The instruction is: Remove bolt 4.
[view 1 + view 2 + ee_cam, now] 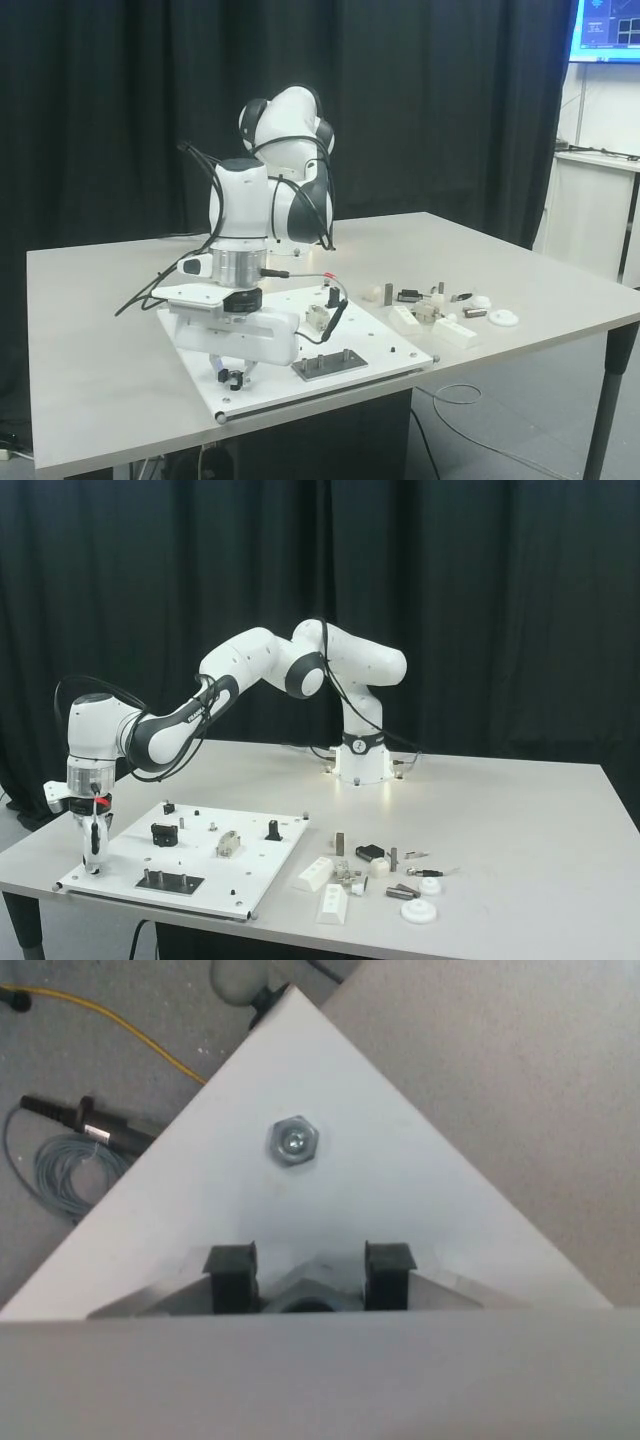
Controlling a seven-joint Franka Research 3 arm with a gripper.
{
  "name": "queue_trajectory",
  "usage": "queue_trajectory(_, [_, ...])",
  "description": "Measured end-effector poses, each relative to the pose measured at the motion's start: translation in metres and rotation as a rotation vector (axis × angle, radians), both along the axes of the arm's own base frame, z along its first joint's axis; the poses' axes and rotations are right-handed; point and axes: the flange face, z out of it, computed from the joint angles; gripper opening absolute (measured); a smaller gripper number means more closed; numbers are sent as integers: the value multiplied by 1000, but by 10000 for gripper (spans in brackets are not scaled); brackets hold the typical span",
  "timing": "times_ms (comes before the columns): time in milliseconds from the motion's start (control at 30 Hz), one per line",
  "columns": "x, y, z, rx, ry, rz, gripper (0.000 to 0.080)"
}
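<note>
Wrist view: the end effector (310, 1275), fingers spread and empty, hangs over a corner of the white board (420, 1210); the bolt (294, 1141) sits just beyond the fingertips. First room view: the arm (240, 215) leans low over the board's near corner on the worktop (90, 300). Second room view: same corner pose. A good grasp likely means centring both fingers on the hex head before closing.

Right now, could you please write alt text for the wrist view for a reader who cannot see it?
The end effector, fingers open, hovers over a corner of a white board, with a single grey hex bolt standing in the board just beyond the black fingertips. Past the board's edges, a coiled grey cable lies on the floor below.
</note>
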Motion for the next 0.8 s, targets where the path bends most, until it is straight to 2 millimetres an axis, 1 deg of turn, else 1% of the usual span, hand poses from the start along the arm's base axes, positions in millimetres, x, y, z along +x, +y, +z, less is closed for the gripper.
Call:
queue_trajectory(200, [0, 0, 0, -2, 2, 16, 229])
queue_trajectory(400, [0, 1, 0, -10, 7, 69, 229])
queue_trajectory(800, [2, 3, 0, -39, 30, 281, 226])
